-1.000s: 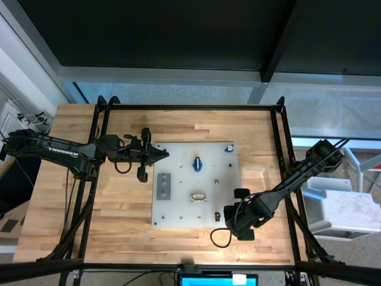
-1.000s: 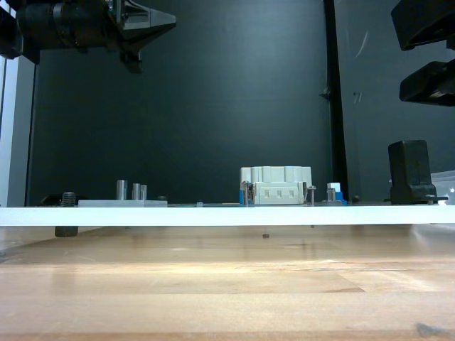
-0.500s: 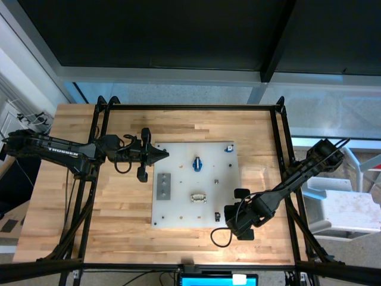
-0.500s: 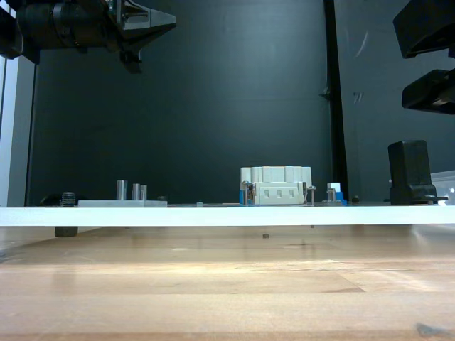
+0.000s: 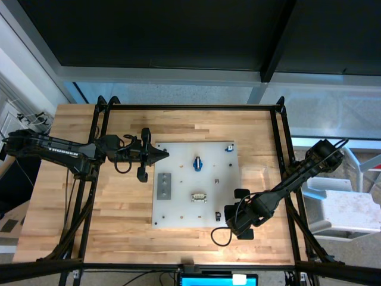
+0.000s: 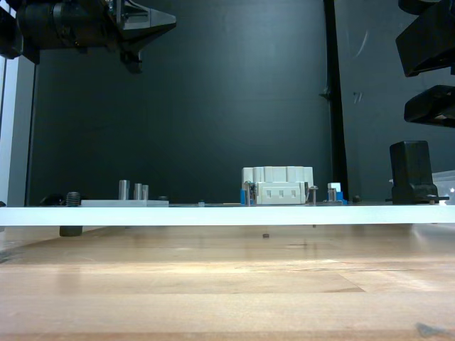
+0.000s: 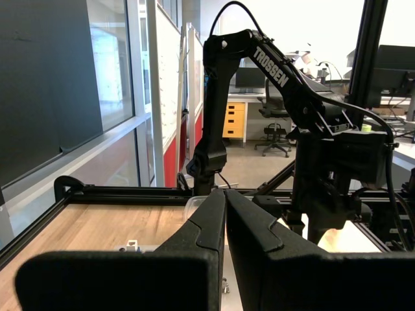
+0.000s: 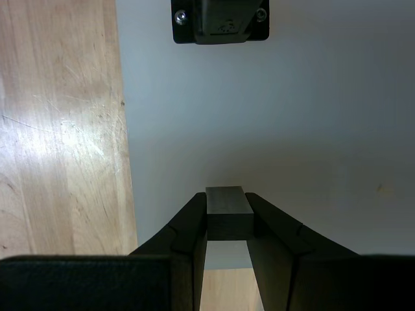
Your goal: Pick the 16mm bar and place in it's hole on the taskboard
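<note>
Bar stock: dark grey, square-ended 16mm bar (image 8: 228, 214), pinched end-on between the two black fingers (image 8: 190, 227) of the right gripper (image 8: 228, 202), one finger pressed to each side face. Only its upper end shows; its lower end, and whether that touches anything, cannot be told. Position: held over the flat white taskboard (image 8: 311, 129), close to the board edge where the pale wooden table (image 8: 58, 129) begins, and apart from the black bracket fastened with two screws (image 8: 220, 19) further along the board. In the high view the right gripper (image 5: 231, 218) stands at the near right corner of the taskboard (image 5: 178, 211). In the low view it (image 6: 429, 77) hangs well above the board surface, over an upright black block (image 6: 411, 170). Board fittings: grey rectangular plate (image 5: 162, 186) carrying short metal pegs (image 6: 124, 190); white ribbed connector housing (image 6: 277, 185) at mid-board; small blue fitting (image 5: 197, 163) toward the far side. Left gripper (image 5: 162, 154): raised beside the far left corner of the board, pointing toward the right arm, with its fingers (image 7: 207, 223) pressed together and nothing between them; it sits high above the table in the low view (image 6: 168, 22).
</note>
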{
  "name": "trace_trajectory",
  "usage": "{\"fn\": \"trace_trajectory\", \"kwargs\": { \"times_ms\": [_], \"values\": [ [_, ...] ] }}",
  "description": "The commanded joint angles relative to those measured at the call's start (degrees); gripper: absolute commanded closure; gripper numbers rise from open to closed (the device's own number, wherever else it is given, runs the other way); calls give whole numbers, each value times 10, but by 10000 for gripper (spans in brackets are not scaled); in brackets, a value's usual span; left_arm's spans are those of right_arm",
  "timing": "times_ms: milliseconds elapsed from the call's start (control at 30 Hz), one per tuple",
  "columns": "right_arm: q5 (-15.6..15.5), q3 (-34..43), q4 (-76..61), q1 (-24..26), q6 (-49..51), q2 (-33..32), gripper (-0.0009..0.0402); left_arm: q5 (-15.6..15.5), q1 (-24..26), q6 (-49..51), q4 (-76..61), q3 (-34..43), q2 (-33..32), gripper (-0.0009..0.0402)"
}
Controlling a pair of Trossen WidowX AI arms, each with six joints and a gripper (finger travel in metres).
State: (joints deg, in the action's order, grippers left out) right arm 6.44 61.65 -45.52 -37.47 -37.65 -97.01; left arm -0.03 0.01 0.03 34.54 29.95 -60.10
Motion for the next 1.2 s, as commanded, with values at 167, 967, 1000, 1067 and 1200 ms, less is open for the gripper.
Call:
{"fn": "trace_trajectory", "kwargs": {
  "times_ms": [167, 967, 1000, 1067, 1200],
  "values": [
    [0, 4, -2, 0, 2, 0, 388, 0, 0, 0, 0, 0, 0, 393],
    [-7, 36, -41, 0, 5, 9, 103, 0, 0, 0, 0, 0, 0, 393],
    [-7, 39, -46, 0, 6, 11, 98, 0, 0, 0, 0, 0, 0, 393],
    [-5, 43, -54, 0, 7, 16, 92, 0, 0, 0, 0, 0, 0, 393],
    [-4, 50, -76, 0, 10, 30, 89, 0, 0, 0, 0, 0, 0, 393]
  ]
}}
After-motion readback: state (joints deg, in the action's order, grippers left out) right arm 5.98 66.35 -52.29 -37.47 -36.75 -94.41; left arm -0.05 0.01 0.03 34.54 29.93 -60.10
